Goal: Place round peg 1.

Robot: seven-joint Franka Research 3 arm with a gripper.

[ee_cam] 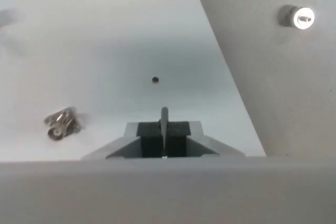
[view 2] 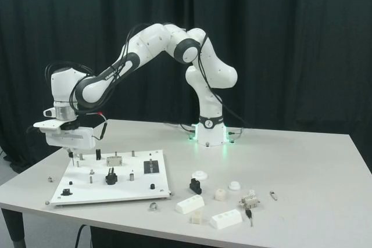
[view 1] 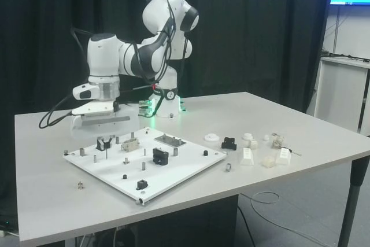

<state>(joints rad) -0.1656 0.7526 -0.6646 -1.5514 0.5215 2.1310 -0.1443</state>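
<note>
your jaws [ee_cam: 164,129] were pinched tight on the round peg [ee_cam: 164,118], with the small hole [ee_cam: 155,80] in the white board [ee_cam: 105,40] just ahead; you needed to centre first, then lower straight.

I see a smooth white board [ee_cam: 105,51] under my pincer [ee_cam: 164,148]; it looks like matt plastic. The thin peg [ee_cam: 164,121] between the black pads [ee_cam: 149,140] looks like dull metal. A shiny metal fitting [ee_cam: 63,123] lies near it. The grey table [ee_cam: 283,87] beside the board looks matt and smooth.
</note>
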